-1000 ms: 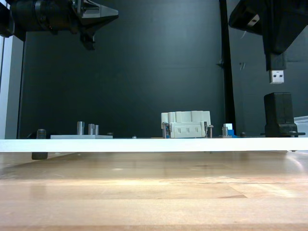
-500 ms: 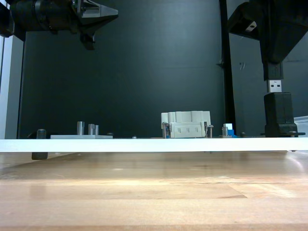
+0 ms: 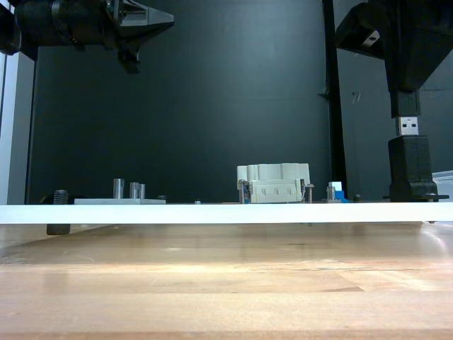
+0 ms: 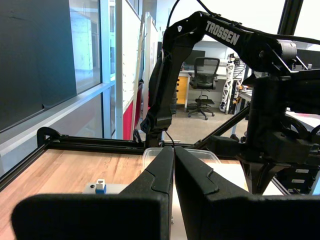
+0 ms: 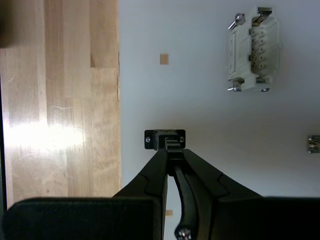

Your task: Pick the USB connector and install on taskboard

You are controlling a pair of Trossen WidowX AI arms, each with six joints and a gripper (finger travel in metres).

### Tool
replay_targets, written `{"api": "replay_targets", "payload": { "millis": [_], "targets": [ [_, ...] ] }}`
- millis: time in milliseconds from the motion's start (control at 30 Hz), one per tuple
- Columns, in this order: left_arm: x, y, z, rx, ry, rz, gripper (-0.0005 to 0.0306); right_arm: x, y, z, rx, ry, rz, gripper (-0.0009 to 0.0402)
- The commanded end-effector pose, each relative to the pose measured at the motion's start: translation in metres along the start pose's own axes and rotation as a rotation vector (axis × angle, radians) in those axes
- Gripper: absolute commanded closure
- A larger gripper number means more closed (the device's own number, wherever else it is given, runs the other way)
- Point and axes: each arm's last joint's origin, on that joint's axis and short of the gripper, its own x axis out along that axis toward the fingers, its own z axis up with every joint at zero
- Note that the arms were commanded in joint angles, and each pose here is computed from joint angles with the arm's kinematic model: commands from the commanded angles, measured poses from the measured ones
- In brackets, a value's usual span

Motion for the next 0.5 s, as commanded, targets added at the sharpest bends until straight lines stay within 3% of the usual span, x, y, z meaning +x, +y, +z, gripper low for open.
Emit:
{"api": "replay_targets", "payload": {
  "millis": [33, 267, 500],
  "targets": [
    [0.0, 0.0, 0.0, 0.0, 0.0, 0.0, 0.03, 0.0, -0.0001, -0.0004, 0.002, 0.005, 0.003, 0.0393],
    [0.0001, 0.0001, -0.0001, 0.0, 0.0, 0.0, 0.03, 0.0003, -0.0004, -0.0003, 0.001, -0.003, -0.008, 0.0393],
    [0.0001, 0.0, 0.0, 0.0, 0.0, 0.0, 0.03, 0.0011, 0.0, -0.0002, 0.001, -0.004, 0.0, 0.0393]
  ]
}}
